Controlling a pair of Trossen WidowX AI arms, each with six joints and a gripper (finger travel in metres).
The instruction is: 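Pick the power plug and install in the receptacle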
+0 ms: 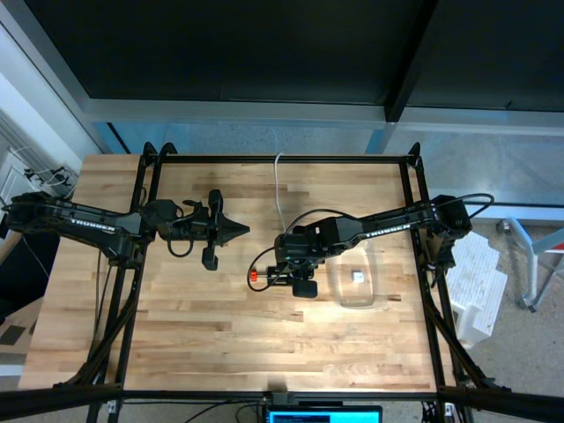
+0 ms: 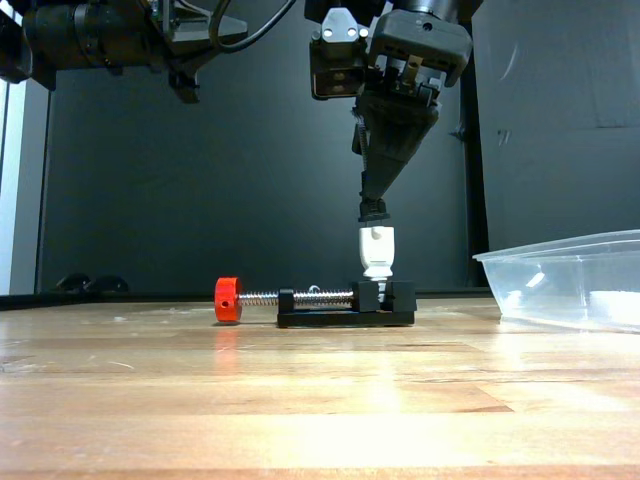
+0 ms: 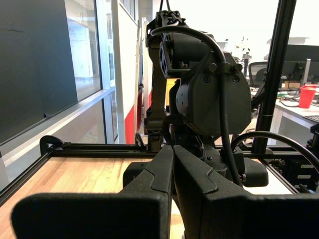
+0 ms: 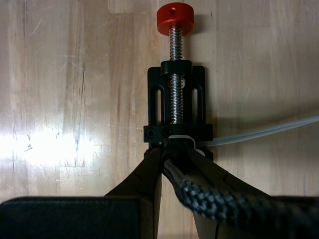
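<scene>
The power plug (image 2: 373,212), a tiny dark stub, is pinched at the tips of the right gripper (image 2: 374,204), whose fingers are closed on it and pointed straight down. Directly beneath those tips the receptacle (image 2: 346,304) is seen: a low black block with an upright white socket (image 2: 376,250), a red knob (image 2: 228,300) on a threaded screw, and a white cord (image 4: 269,131). A clear plastic tray (image 2: 565,285) is set on the wooden table (image 2: 300,400) to that gripper's right. A dark wall is seen behind, and the left gripper (image 1: 236,231), fingers pressed together, is held above the table well apart to the left.
</scene>
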